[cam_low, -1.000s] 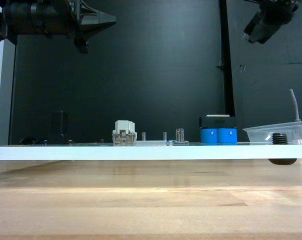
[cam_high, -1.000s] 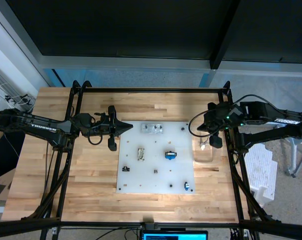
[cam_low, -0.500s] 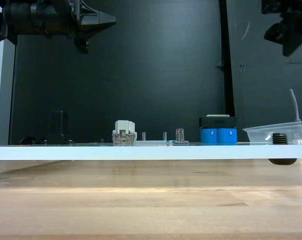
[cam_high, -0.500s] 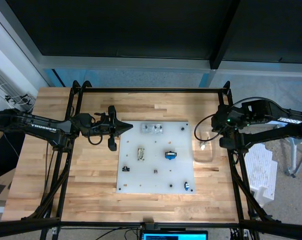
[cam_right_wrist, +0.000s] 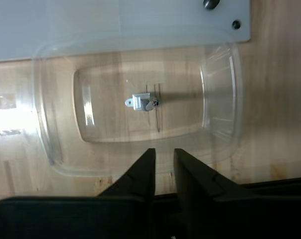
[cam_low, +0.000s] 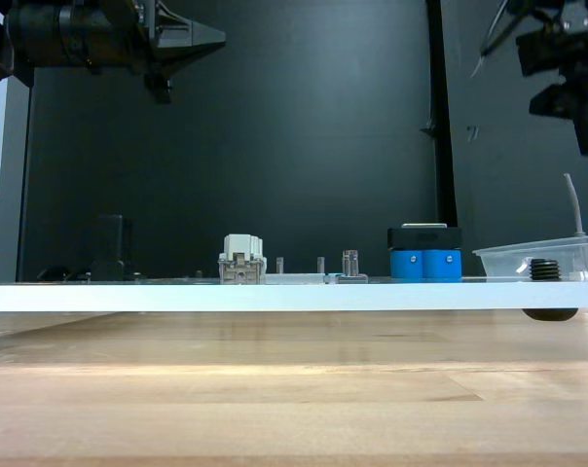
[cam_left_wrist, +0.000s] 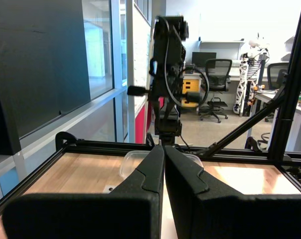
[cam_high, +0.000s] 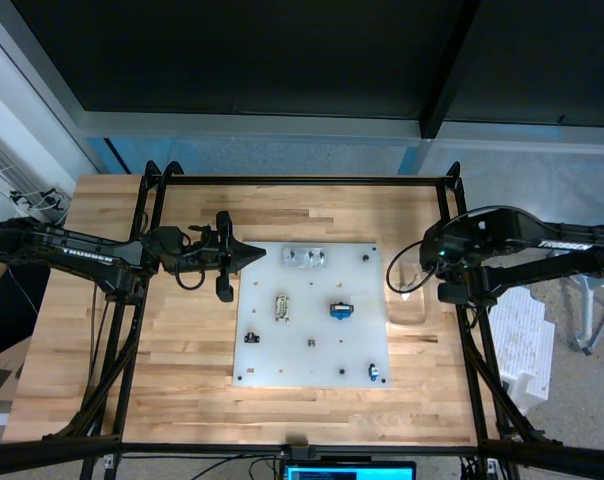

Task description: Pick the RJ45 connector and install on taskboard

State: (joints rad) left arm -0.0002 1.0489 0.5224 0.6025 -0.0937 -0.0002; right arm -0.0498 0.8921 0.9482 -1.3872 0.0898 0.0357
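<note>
The right arm has swung outward. The right gripper (cam_right_wrist: 163, 152) hangs over the clear tray (cam_right_wrist: 219, 144), fingers barely parted and empty. The RJ45 connector (cam_right_wrist: 140, 102) lies in that tray beside the taskboard (cam_high: 312, 330). To pick well, widen the jaws, centre them on the plug and descend straight. The left gripper (cam_left_wrist: 164, 147) is parked closed, high to the left of the board. The arm lettering (cam_high: 77, 242) seems to read TROSSEN.

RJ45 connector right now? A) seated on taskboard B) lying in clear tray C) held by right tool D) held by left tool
B: the RJ45 connector lies in the clear tray; right tool hovers above it; left tool hangs over the left edge of the taskboard.
</note>
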